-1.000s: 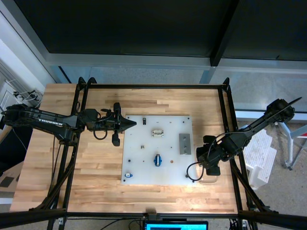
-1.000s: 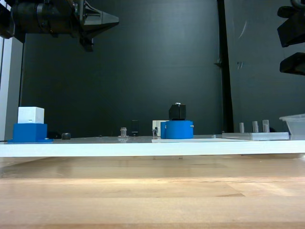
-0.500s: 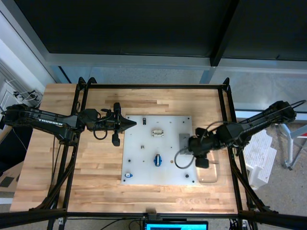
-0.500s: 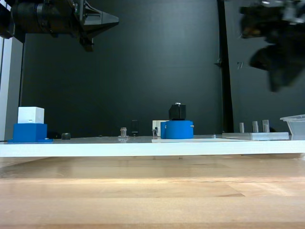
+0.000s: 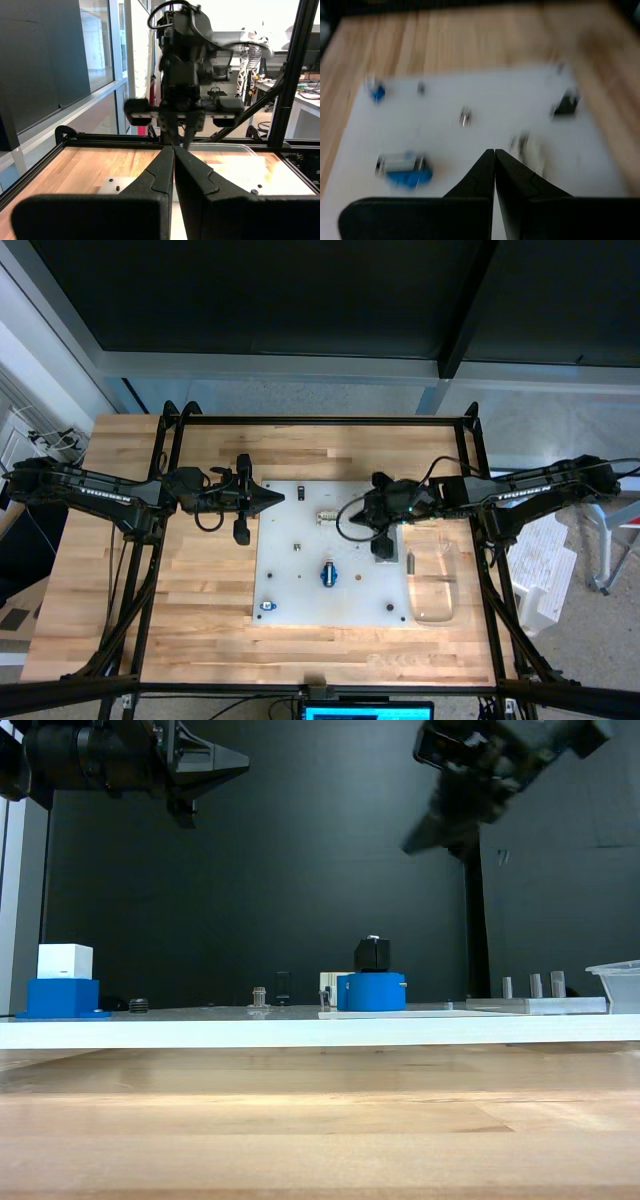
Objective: Remove the 16mm cylinder and place in the container
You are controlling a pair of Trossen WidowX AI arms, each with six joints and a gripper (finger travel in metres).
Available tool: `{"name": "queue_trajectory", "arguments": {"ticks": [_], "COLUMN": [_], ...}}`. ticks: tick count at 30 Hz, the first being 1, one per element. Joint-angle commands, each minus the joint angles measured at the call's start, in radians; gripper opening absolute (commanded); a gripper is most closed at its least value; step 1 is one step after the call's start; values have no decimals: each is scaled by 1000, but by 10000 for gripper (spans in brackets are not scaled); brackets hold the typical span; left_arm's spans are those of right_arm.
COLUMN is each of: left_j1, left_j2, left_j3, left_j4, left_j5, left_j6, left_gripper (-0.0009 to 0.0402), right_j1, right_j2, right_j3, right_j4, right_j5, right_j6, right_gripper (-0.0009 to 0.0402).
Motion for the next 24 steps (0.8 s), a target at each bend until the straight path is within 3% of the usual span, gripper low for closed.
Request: {"name": "queue_trajectory", "arguments": {"ticks": [1,6,16,24], "left_j1": [0,0,0,0], "left_j2": [0,0,0,0], "left_j3": [0,0,0,0], "left_j4": [0,0,0,0], "left_j5": [0,0,0,0], "left_j6": [0,0,0,0], "left_gripper": [0,0,0,0], "right_j1": [-22,-54,-133,-135], "right_j2": [0,0,0,-26], "right_j3": [-18,-70,-183,-204], "right_j4": [151,398,728,779], "right_j5": [-2,-19,-145,-161], "right_j6": [-32,-50,-47,-43], "right_gripper": [1,-1,0,0]}}
